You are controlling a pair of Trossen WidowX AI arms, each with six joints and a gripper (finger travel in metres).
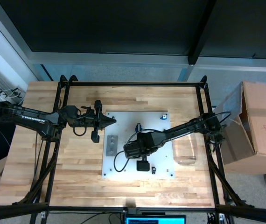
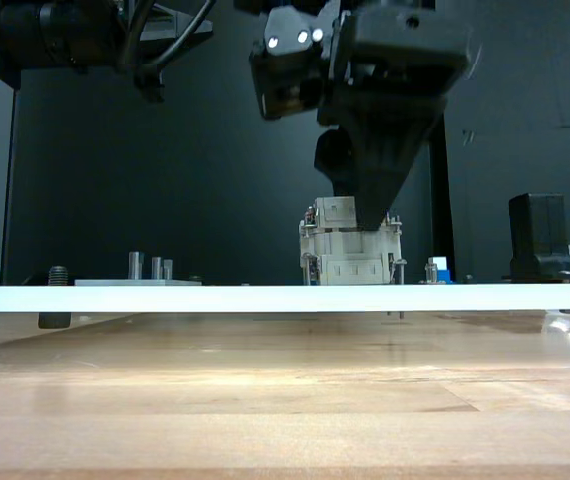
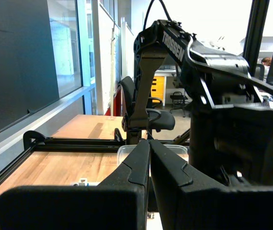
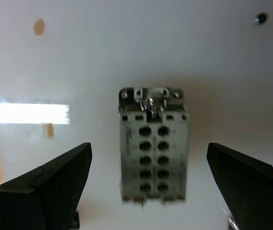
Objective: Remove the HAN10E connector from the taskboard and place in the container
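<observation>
Taskboard (image 1: 163, 158) lies white in the middle of the wooden table (image 1: 39, 158) as seen from above, with the clear container (image 1: 185, 150) just off its right edge and a cardboard box (image 1: 259, 126) beyond the table. The left gripper (image 1: 113, 121) hangs at the board's far left corner, pointing inward. The right gripper (image 1: 134, 150) points down over the board's middle and hides whatever is under it. From table height, the HAN10E connector (image 2: 351, 245) stands upright in its seat on the board, with the right gripper directly above and one dark finger (image 2: 370, 195) reaching down past its top. Short pegs (image 2: 150, 266) stand to the left and a black block (image 2: 538, 240) to the right. Along the left arm's camera, its two fingers (image 3: 136, 165) are pressed together with nothing between them. Along the right arm's camera, the connector shows its rows of holes, and the fingers (image 4: 45, 182) are spread wide to either side, clear of it.
</observation>
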